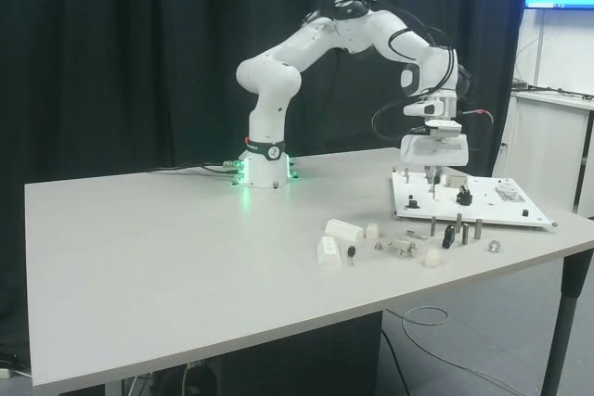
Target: Place round peg 1.
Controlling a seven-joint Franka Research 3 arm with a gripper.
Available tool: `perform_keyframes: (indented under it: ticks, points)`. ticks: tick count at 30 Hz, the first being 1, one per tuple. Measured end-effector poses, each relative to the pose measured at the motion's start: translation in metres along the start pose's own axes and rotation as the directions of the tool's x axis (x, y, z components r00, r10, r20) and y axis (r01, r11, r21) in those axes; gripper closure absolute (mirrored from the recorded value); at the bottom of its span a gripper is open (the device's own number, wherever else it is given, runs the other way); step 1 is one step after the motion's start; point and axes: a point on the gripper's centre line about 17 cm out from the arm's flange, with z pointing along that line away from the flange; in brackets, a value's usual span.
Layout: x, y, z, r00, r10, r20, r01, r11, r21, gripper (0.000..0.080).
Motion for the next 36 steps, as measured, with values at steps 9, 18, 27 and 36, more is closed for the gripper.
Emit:
perform_keyframes:
  ticks: [9,18,27,36]
  points:
    - [0.025,0.026,0.000,0.999,-0.054,-0.001,0.054,0.998,-0.010,0.0787]
    - [0.043,0.057,0.002,0.989,-0.149,0.021,0.149,0.989,-0.004,0.0787]
    - [0.050,0.076,0.009,0.971,-0.230,0.066,0.230,0.973,0.017,0.0787]
    - [0.052,0.085,0.024,0.948,-0.300,0.107,0.299,0.954,0.027,0.0787]
